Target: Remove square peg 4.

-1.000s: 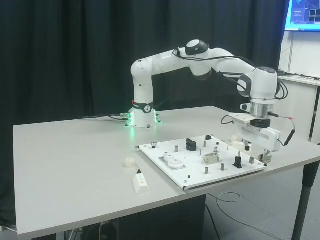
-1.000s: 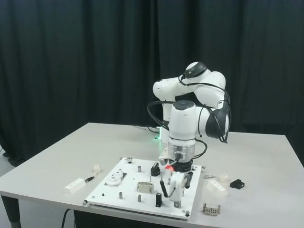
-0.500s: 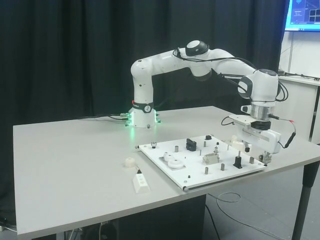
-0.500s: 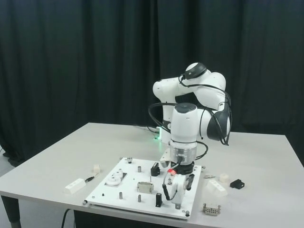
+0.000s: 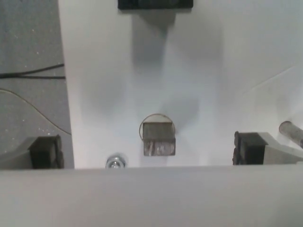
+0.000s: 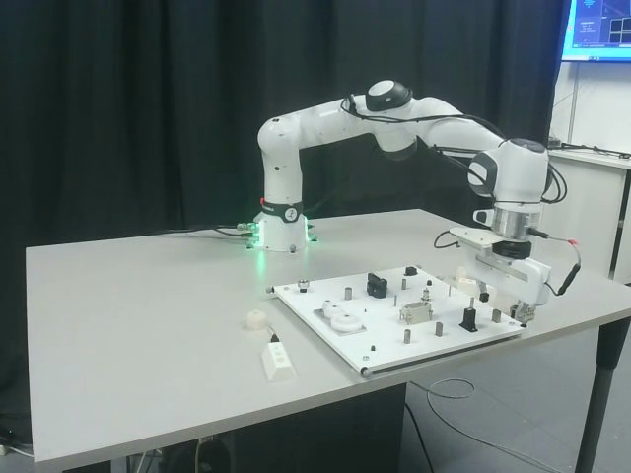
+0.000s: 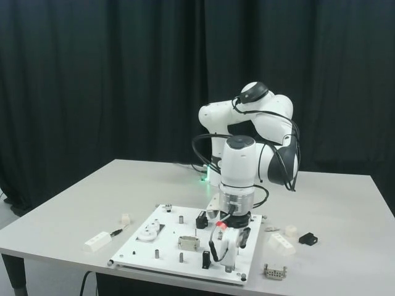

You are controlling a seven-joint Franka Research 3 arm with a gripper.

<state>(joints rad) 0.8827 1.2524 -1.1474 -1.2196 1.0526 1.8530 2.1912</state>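
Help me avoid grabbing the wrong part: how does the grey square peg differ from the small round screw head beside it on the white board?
The grey square peg has flat sides and stands up from the white board; the small round screw head sits low. The peg is clearly larger than the screw head. The peg sits roughly centred in the open gripper; the screw head lies off-centre, nearer the board's edge. Both are untouched.

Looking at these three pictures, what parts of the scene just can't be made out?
- Wrist view: the black part above the square peg is cut off by the picture's edge.
- Second room view: the gripper covers the peg.
- First room view: small parts on the white board are too tiny to identify.
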